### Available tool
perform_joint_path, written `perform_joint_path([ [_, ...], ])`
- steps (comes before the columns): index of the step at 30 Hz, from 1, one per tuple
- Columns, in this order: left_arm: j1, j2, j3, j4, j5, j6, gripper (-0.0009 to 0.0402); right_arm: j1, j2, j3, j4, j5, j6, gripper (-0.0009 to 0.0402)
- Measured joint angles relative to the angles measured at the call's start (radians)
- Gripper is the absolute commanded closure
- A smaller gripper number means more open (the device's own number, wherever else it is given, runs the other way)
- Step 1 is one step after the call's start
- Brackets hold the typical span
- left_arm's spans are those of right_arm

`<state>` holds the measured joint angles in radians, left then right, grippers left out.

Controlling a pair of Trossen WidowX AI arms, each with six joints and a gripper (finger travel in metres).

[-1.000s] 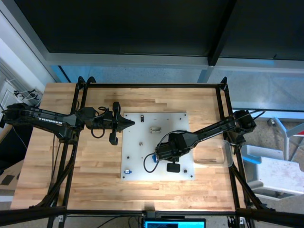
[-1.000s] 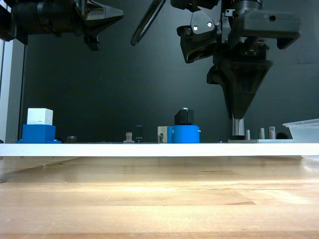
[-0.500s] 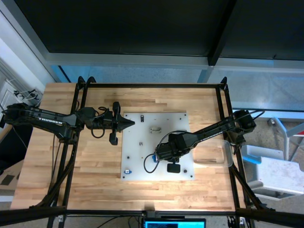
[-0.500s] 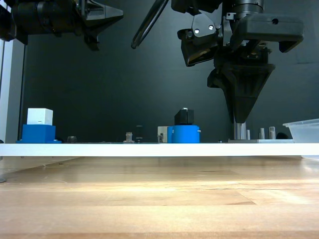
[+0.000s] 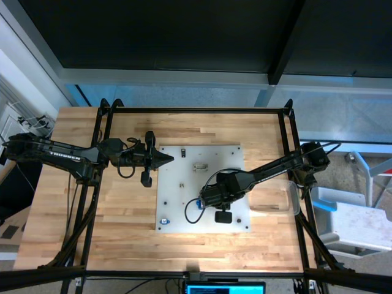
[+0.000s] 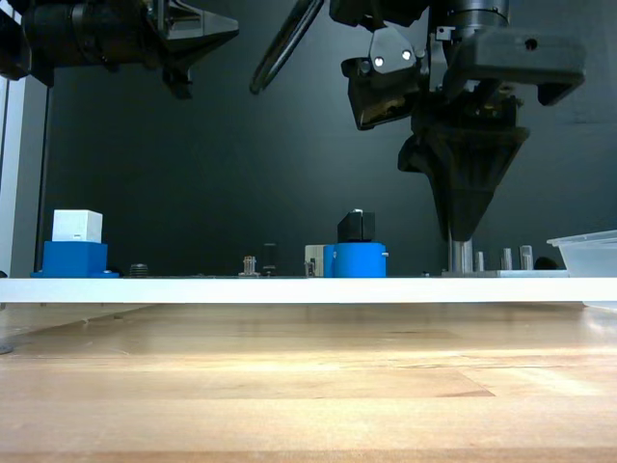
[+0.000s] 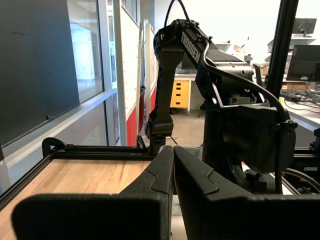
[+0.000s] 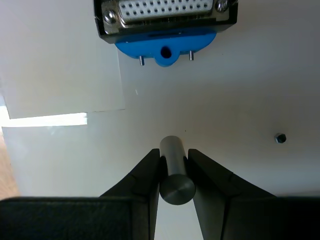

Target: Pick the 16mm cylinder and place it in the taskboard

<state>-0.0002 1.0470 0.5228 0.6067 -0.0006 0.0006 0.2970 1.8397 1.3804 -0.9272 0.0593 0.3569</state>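
right wrist view: the right gripper (image 8: 174, 156) clamps the upright 16mm cylinder (image 8: 176, 172) low over the taskboard (image 8: 240, 90), by its near edge. if misaligned, pressing down could jam or tilt it. the left gripper (image 5: 168, 158) hangs closed over the taskboard's left edge.

Both arms (image 5: 269, 166) are matte black, slim-linked, trailing looped black cables (image 5: 193, 212), with white TROSSEN lettering (image 5: 61, 156). The left claw (image 5: 170, 158), a tapered wedge, hangs at the taskboard's (image 5: 177, 208) left edge; the right claw (image 6: 461, 233), silver-screwed, above it.
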Motion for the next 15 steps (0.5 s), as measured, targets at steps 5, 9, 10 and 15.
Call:
perform_joint_path([
  [5, 0.000, 0.000, 0.000, 0.000, 0.000, 0.000, 0.0393, 0.000, 0.002, -0.006, 0.008, 0.000, 0.000, 0.0381],
  [9, 0.000, 0.000, 0.000, 0.000, 0.000, 0.000, 0.0393, 0.000, 0.002, -0.008, 0.009, 0.001, 0.000, 0.0381],
  [10, 0.000, 0.000, 0.000, 0.000, 0.000, 0.000, 0.0393, 0.000, 0.002, -0.010, 0.010, 0.001, 0.000, 0.0381],
  [15, 0.000, 0.000, 0.000, 0.000, 0.000, 0.000, 0.0393, 0.000, 0.002, -0.014, 0.011, 0.000, 0.000, 0.0381],
])
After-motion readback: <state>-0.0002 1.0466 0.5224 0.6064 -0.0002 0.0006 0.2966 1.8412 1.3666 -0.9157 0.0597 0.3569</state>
